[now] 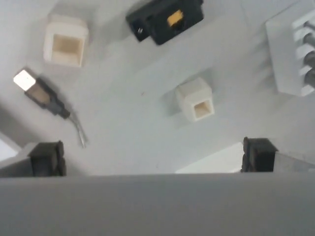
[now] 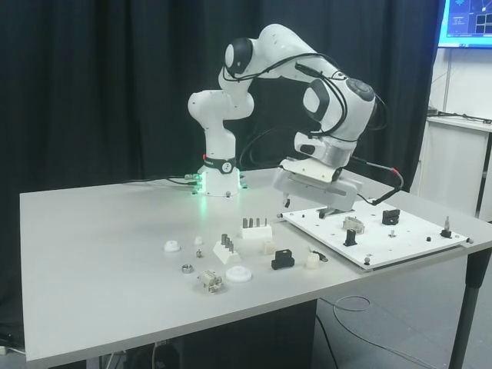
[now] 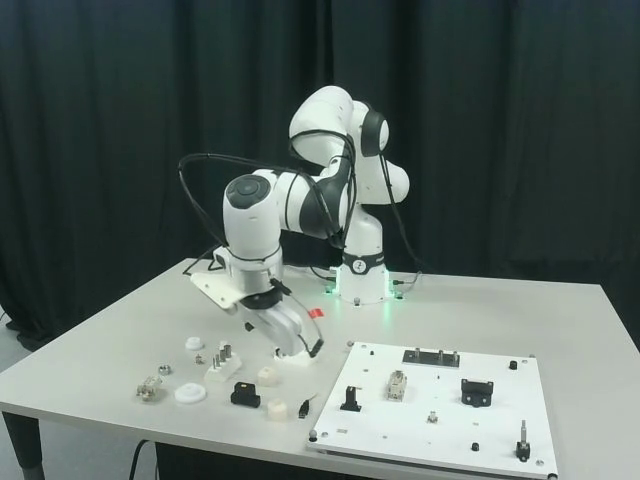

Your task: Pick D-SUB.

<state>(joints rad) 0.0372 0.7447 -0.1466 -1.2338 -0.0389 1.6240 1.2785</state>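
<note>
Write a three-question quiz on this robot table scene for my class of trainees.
1. True or false: the claw is shut on a part.
2. Which thing shows in the wrist view? A) a USB plug B) a screwdriver C) a cup
3. Fill in: the wrist view shows ___ white square sockets.

Key: 1 false, the claw is open and holds nothing; 2 A; 3 two.
</note>
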